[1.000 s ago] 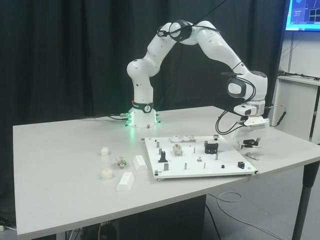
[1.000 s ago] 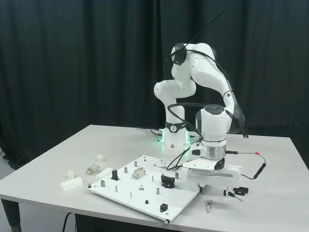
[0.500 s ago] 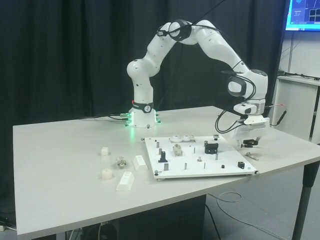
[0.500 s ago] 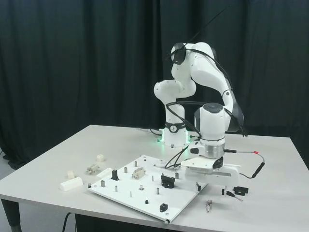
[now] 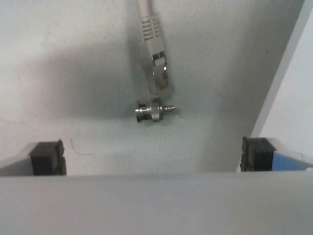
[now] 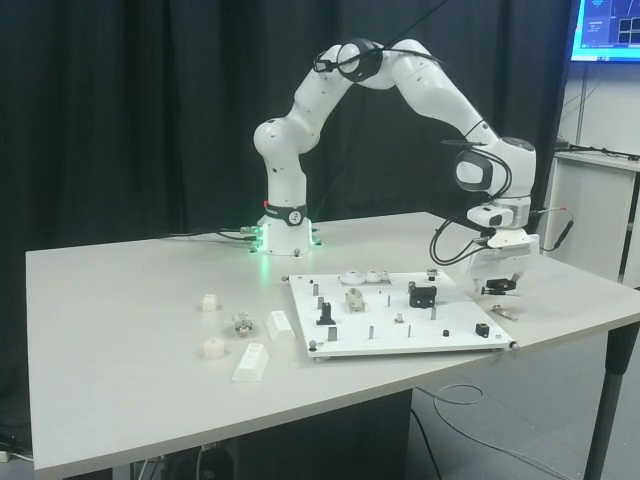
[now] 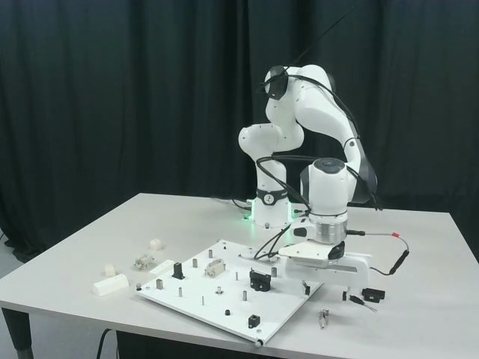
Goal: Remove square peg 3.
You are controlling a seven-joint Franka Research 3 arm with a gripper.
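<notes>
Pincer (image 5: 150, 155) hanging spread, gripping nothing, over bare worktop (image 5: 73, 58) beside white board (image 7: 224, 299) edge; metal connector (image 5: 153, 109) and cable plug (image 5: 157, 68) lying beneath, touching.

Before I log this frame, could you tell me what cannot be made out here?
- Which post on the white board is square peg 3: too small in both room views.
- Board in the wrist view: only an edge shows, cut off by the frame.
- Metal connector and cable plug: tiny in the room views.
</notes>
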